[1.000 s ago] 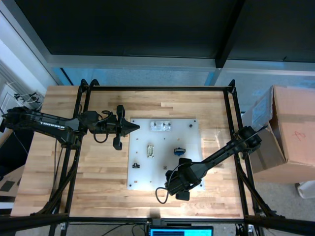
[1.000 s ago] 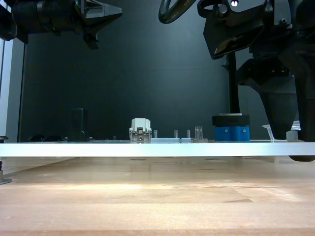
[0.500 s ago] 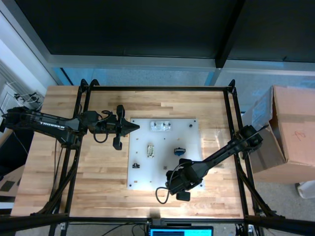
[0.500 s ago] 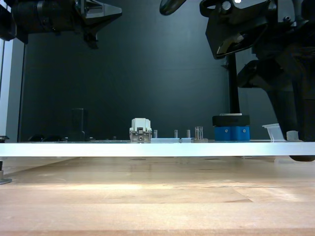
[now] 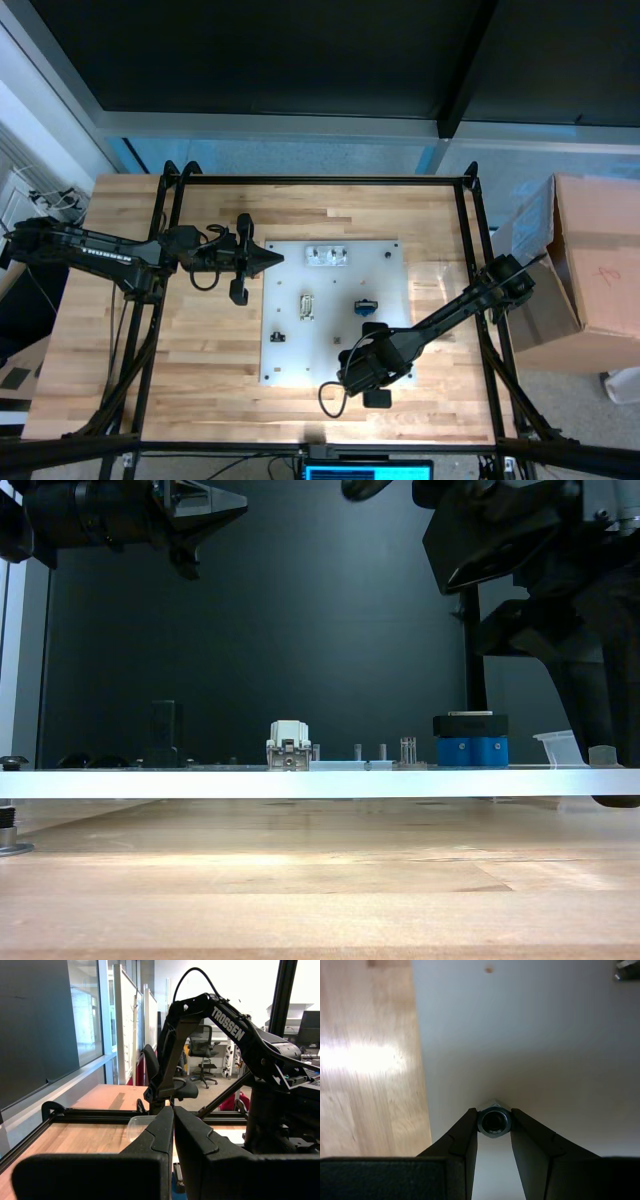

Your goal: Unfasten the M12 nut and place it in the container

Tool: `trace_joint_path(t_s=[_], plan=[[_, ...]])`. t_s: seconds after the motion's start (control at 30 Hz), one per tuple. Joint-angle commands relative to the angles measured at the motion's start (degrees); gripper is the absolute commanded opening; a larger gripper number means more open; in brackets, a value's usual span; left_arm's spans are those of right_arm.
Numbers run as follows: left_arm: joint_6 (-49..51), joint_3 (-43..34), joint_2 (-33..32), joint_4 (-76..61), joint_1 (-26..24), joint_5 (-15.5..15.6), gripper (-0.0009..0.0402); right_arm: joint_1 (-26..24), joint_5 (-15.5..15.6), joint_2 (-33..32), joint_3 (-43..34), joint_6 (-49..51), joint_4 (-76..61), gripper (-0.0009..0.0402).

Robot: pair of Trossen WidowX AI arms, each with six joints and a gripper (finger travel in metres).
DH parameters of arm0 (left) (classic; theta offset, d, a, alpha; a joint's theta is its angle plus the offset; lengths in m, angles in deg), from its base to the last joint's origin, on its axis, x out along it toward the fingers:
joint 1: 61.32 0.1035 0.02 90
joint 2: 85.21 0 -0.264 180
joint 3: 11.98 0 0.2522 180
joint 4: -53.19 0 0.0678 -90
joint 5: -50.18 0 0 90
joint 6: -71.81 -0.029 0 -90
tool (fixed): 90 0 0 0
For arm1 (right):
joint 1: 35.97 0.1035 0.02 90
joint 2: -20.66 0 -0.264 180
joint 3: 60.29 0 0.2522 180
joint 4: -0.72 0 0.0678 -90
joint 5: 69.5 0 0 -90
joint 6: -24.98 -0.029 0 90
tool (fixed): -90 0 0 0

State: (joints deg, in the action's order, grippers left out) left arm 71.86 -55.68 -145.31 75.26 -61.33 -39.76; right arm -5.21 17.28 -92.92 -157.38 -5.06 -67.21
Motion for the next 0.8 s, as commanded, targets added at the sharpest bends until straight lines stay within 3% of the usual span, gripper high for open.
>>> trace_joint_path(t_s=[0.03,0.33,0.8], plan=[[-0.02,-0.02,-0.02,0.02,0.0,0.0,0.0,0.02,-0.17,0.26,-0.15,7.43,0.39,0.0009],[-0.02,-0.02,0.0,0.02,0.0,0.0,0.0,-0.04,-0.24,0.7,-0.15,35.71,0.55,0.001],[-0.04,-0.02,-0.02,0.02,0.0,0.0,0.0,0.02,-0.22,1.01,-0.15,62.66,0.83,0.001]])
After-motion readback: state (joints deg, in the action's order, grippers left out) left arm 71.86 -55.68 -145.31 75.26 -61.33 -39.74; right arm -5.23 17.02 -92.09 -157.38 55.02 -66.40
